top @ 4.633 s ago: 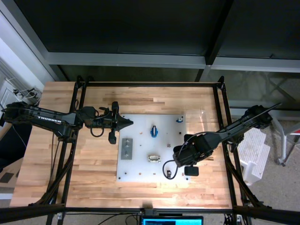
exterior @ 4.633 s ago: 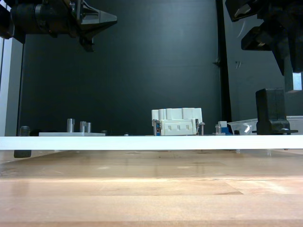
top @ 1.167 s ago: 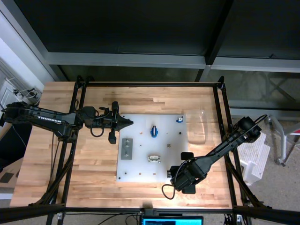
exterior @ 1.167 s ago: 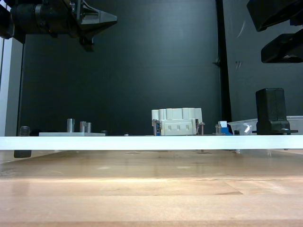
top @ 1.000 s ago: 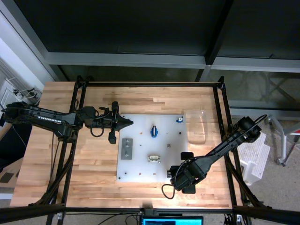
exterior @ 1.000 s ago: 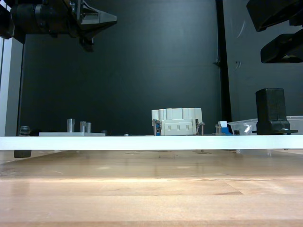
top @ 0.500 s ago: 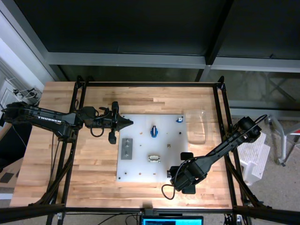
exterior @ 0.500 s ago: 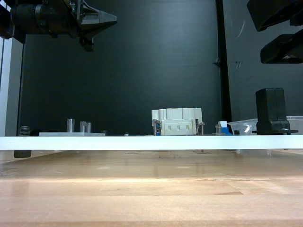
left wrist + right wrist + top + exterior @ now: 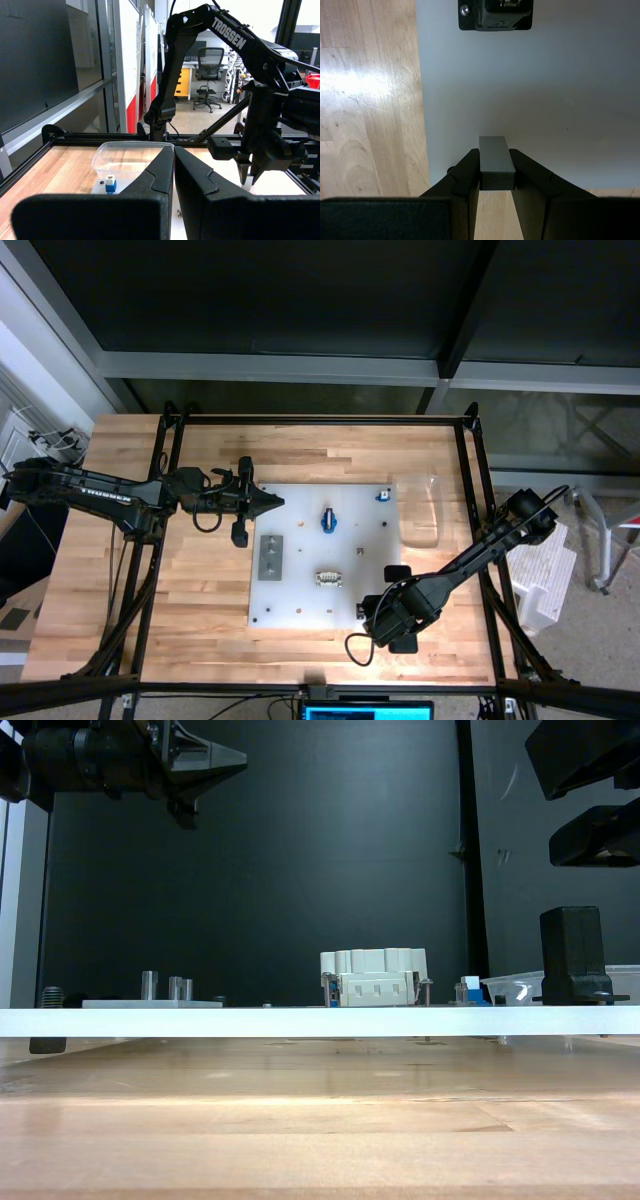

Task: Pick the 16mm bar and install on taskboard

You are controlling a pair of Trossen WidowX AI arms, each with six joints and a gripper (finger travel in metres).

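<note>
Right wrist view puts the 16mm bar squarely between the fingers of the right gripper. The jaws are clenched on the bar's two flat sides, and its grey end points down at the taskboard. Below it lies bare white plate close to a corner of the board, with the wooden table showing beside it and a black socket further along the board.

From the high view, the right gripper hangs over the near right corner of the taskboard. In the low view its dark body sits well above the plate, so the bar is not touching anything.

Picking looks finished, and the step in hand is carrying the bar to its seat. I would judge that seat to be in the grey metal block, which lies well apart toward the board's left side, though I cannot make out a matching hole. The next move calls for travelling across the board, squaring the bar over its opening and lowering it straight.

The left gripper is parked over the board's far left edge, its fingers pressed together on nothing. The clear tray lies beside the board's right edge.
</note>
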